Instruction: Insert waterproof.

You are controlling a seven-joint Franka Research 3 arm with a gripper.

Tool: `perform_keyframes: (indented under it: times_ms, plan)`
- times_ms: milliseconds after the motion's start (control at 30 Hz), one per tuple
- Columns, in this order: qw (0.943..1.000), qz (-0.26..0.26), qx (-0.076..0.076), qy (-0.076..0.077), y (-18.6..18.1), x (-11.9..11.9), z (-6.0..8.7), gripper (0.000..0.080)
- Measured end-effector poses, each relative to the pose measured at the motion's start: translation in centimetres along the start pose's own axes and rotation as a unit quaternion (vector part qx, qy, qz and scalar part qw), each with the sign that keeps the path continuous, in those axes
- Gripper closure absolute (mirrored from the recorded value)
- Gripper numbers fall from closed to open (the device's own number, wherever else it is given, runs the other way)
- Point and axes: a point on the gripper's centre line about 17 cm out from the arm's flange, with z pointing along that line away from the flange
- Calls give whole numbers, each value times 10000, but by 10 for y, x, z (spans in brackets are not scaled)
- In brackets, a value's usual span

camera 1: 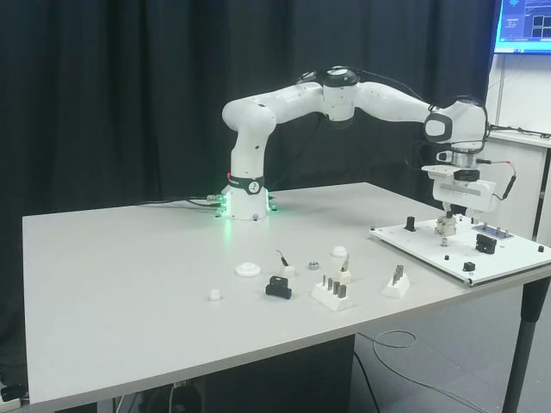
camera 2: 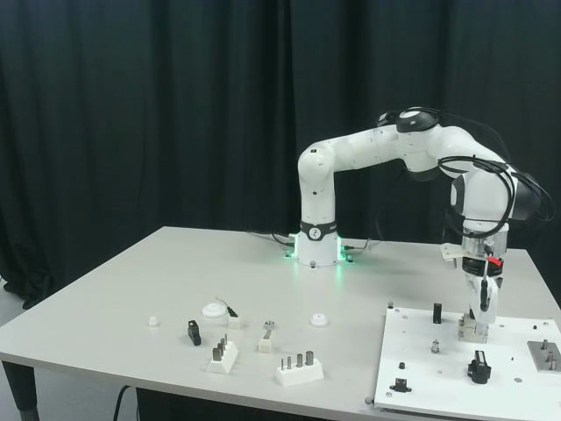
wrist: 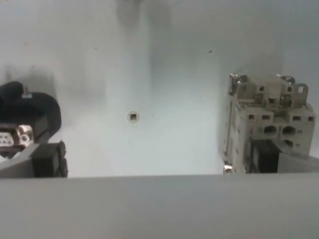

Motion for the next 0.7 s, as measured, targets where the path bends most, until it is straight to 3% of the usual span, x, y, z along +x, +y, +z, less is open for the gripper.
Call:
perform_keyframes:
  times_ms: [700]
  plan:
    - [9995, -21, -299, -10, 17, -2, 2, 3]
